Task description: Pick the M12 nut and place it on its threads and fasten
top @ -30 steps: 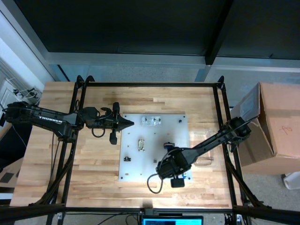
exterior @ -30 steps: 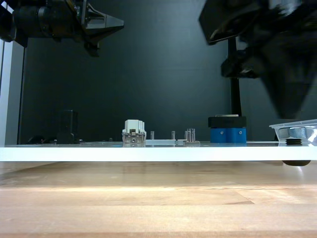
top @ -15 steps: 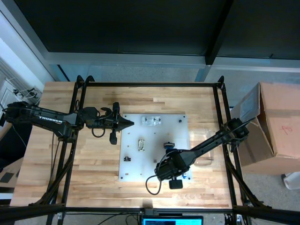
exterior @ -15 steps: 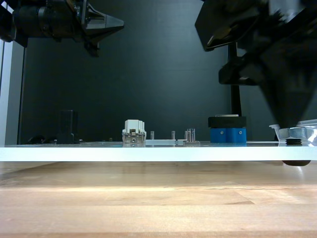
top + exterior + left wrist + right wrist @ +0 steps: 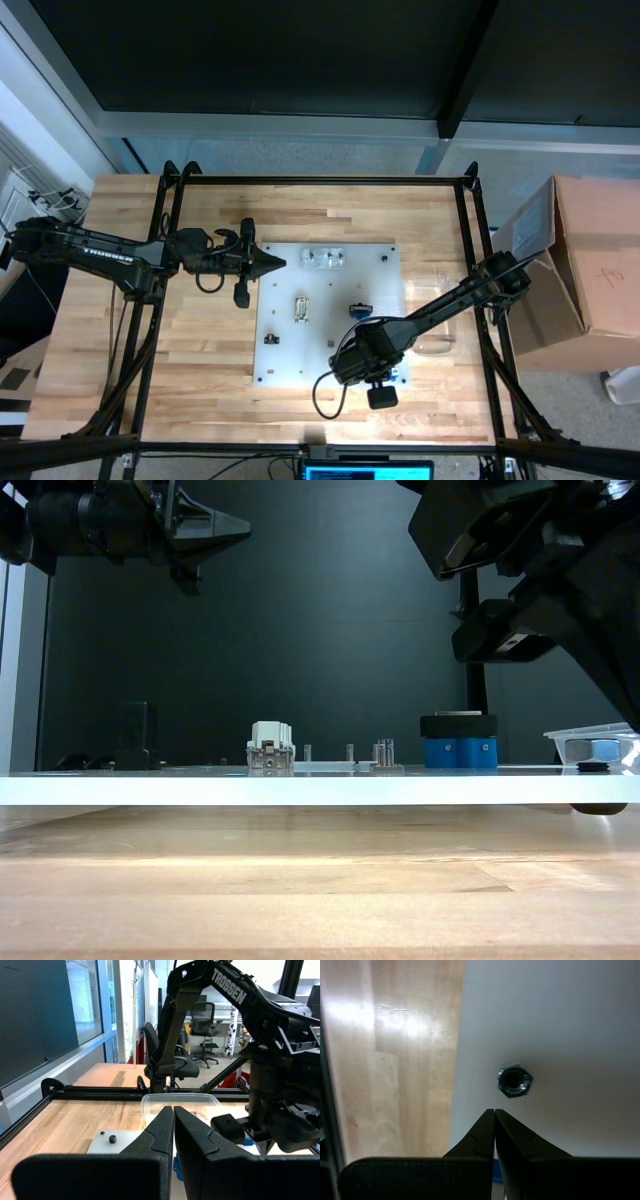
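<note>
Nut [image 5: 515,1081] sits on its stud [image 5: 592,766], board's [image 5: 290,350] five o'clock; likely hard, slick: grip its flats. Right gripper [image 5: 494,1110] hovers near it, left gripper [image 5: 173,1108] at ten o'clock; both closed, empty.

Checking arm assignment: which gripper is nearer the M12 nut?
Right. The right gripper hangs shut close above the M12 nut on its stud; the left gripper hovers at the board's far left edge.

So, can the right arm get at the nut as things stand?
Probably yes. The nut sits uncovered on its stud, the right gripper close above, shut and empty. Nothing lies between; it would have to open first. The left gripper hovers shut at the board's left edge.
</note>
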You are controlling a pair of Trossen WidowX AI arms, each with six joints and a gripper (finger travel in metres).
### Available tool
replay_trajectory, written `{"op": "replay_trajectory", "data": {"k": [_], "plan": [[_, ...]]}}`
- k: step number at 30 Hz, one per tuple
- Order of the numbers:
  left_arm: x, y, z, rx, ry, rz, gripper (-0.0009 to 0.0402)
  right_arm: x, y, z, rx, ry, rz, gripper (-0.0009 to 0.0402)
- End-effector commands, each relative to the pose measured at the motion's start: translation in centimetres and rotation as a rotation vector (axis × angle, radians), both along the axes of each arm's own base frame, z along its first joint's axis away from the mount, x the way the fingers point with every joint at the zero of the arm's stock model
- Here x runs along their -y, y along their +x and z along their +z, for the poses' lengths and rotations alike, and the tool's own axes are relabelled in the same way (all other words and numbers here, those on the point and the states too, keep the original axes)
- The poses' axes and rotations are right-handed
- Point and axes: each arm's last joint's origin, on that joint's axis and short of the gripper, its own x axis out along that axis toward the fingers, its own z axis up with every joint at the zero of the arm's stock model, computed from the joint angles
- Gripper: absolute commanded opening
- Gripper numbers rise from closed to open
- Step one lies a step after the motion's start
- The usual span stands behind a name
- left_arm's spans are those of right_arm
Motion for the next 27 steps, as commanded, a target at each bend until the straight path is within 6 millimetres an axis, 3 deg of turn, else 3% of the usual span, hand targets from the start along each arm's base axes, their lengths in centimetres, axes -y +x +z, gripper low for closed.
{"op": "replay_trajectory", "data": {"k": [1, 13, 19, 27], "plan": [[0.0, 0.0, 0.0, 0.0, 0.0, 0.0, 0.0, 0.71, 0.15, 0.36, 0.048, -0.102, -0.058, 0.0], [-0.01, 0.0, 0.0, 0.0, 0.0, 0.0, 0.0, 0.78, 0.52, -0.6, 0.076, -0.137, -0.073, 0.0], [0.0, 0.0, 0.0, 0.0, 0.0, 0.0, 0.0, 0.07, 0.04, -0.41, -0.049, 0.122, 0.033, 0.0], [0.0, 0.0, 0.0, 0.0, 0.0, 0.0, 0.0, 0.43, 0.13, -0.34, 0.003, 0.008, 0.006, 0.0]]}}
